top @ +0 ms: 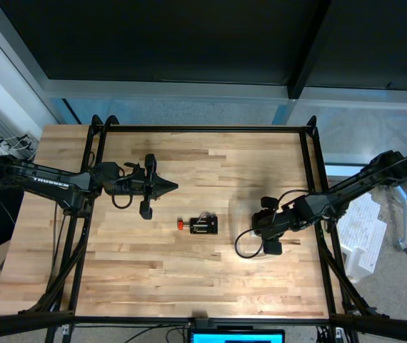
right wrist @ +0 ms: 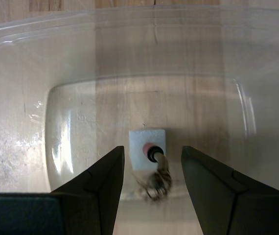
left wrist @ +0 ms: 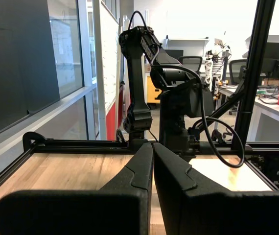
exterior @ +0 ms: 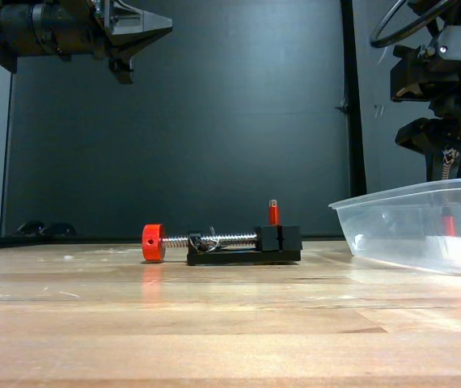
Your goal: Pick the RCA connector and install on taskboard
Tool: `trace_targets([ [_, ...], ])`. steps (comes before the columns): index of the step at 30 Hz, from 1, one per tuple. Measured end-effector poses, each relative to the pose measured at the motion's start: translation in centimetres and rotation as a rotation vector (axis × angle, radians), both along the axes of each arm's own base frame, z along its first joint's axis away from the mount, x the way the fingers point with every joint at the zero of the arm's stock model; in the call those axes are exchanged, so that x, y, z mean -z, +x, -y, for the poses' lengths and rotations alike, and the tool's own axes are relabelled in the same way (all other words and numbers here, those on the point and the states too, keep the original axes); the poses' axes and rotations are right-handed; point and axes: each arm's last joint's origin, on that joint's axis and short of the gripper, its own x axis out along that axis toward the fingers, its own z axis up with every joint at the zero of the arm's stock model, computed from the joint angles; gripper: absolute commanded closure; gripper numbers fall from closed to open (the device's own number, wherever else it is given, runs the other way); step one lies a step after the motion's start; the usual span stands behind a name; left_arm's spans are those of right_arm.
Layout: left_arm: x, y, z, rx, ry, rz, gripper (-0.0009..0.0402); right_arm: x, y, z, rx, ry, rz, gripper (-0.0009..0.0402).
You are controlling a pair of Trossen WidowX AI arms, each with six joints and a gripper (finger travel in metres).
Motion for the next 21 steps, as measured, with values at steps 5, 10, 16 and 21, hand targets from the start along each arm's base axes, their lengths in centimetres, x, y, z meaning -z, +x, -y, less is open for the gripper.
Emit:
trace_targets([
  [5, 0.0, 0.0, 0.0, 0.000, 0.000, 0.000, 0.0393, 0.5, 0.2, -0.1, -0.002, -0.008, -0.017, 0.0232],
  [10, 0.0, 0.0, 0.0, 0.000, 0.000, 0.000, 0.0393, 0.9, 0.3, -0.1, -0.003, -0.016, -0.032, 0.0232],
  [16, 0.0, 0.0, 0.0, 0.000, 0.000, 0.000, 0.0393, 1.2, 0.2, -0.1, -0.001, -0.019, -0.027, 0.0232],
  [21, 0.0, 0.0, 0.0, 0.000, 0.000, 0.000, 0.0393, 1.3, 0.2, 0.0, 0.006, -0.030, -0.014, 0.0232],
])
